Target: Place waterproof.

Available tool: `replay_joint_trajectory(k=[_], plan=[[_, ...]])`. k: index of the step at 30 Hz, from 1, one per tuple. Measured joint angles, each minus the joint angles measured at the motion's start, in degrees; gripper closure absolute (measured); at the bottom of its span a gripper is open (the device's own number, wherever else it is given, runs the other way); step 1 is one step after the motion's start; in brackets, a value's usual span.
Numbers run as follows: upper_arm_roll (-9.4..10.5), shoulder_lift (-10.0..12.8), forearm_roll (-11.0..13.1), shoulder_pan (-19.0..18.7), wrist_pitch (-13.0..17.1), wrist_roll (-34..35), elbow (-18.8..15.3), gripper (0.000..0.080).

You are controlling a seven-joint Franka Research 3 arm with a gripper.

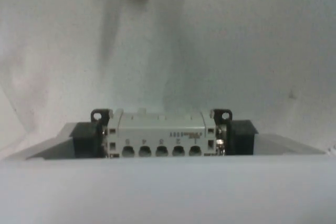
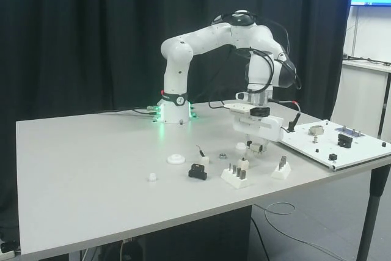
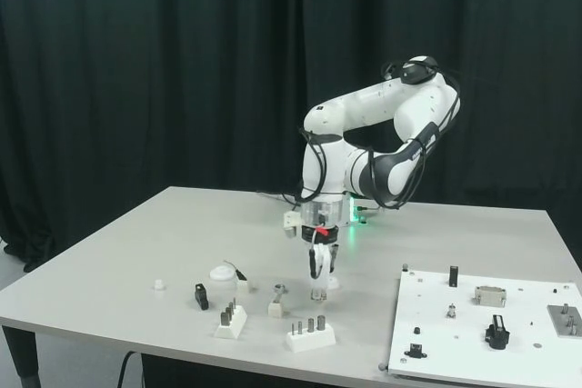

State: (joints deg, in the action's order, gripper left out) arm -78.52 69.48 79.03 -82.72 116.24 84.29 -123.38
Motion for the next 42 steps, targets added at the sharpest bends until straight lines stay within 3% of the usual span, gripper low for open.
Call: replay_joint_trajectory(k=[14,36,42], plan=[[0.45,0.00,0.00,0.02,-2.32,3.37,0.22,0.0290],[1.52,0.42,-0.02,0.66,-2.39,7.43,1.12,0.0290],[0.95,0.52,-1.39,1.07,-2.33,9.30,1.73,0.0290]])
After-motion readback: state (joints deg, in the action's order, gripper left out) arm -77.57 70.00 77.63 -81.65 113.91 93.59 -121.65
